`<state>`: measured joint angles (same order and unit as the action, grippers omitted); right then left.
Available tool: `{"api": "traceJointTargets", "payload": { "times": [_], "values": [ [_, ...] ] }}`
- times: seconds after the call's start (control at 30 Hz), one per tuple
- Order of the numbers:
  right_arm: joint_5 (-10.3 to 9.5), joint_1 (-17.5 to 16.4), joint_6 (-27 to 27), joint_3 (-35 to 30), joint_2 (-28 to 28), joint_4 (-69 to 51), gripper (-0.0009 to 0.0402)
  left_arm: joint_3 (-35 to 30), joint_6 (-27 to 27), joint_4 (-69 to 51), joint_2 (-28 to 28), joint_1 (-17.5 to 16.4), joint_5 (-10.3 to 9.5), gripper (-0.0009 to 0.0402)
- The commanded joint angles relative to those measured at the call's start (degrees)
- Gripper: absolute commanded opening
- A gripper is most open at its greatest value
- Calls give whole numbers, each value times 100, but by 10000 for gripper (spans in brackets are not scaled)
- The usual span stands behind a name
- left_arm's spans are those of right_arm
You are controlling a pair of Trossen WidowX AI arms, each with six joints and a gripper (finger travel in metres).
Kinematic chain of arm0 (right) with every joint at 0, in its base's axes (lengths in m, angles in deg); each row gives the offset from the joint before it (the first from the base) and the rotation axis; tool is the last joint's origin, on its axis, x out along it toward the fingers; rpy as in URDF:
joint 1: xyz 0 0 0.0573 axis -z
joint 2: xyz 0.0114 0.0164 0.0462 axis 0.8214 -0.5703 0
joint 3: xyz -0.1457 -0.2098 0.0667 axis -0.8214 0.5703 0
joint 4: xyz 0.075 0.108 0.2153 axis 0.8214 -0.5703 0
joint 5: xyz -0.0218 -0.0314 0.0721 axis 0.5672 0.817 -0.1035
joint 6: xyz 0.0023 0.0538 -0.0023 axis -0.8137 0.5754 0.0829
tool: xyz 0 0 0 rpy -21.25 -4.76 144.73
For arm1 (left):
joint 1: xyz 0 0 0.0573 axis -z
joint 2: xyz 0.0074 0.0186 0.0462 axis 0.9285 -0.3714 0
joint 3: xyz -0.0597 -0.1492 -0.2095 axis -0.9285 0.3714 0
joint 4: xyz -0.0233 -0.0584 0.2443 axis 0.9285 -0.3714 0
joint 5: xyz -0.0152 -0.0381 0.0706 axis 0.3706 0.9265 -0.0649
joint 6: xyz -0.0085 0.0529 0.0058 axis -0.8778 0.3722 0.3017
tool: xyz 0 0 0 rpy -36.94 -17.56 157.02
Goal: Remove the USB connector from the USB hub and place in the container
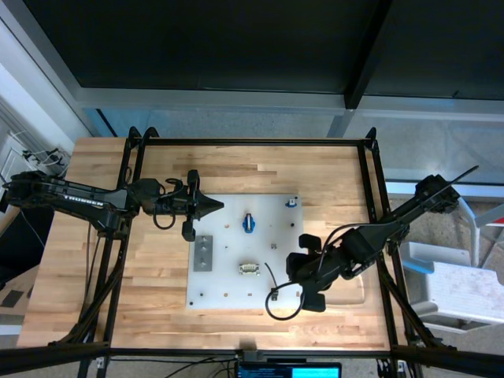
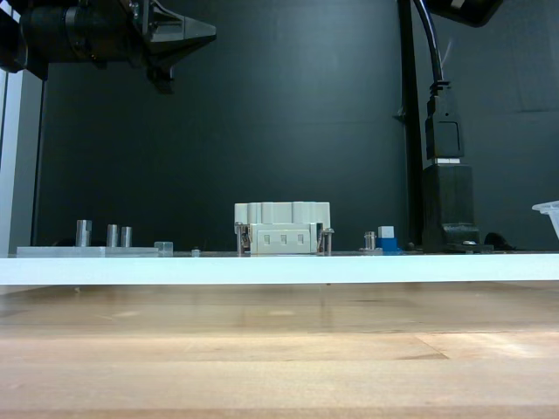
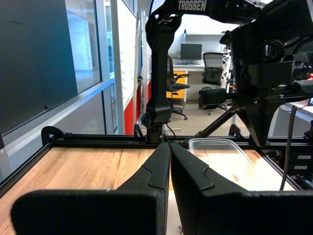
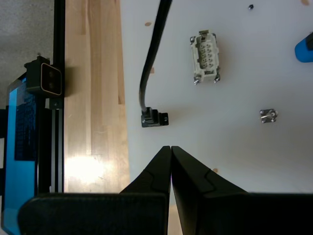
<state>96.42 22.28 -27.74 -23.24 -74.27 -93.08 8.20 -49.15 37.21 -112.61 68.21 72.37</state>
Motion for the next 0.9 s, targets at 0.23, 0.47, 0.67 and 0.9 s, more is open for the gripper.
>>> {"api": "traceJointTargets", "payload": {
  "times": [0.23, 0.47, 0.67, 0.9],
  "values": [
    [114, -24, 59, 4, -251, 74, 18, 0, 0, 0, -2, 0, 0, 1],
    [131, -79, 72, 4, -476, 260, 121, 0, 0, 2, -2, 0, 0, 1],
    [214, -131, 105, 4, -750, 382, 164, 0, 0, -2, -2, 0, 0, 1],
    [280, -153, 94, 4, -1056, 555, 154, 0, 0, 0, -2, 0, 0, 1]
  ]
}}
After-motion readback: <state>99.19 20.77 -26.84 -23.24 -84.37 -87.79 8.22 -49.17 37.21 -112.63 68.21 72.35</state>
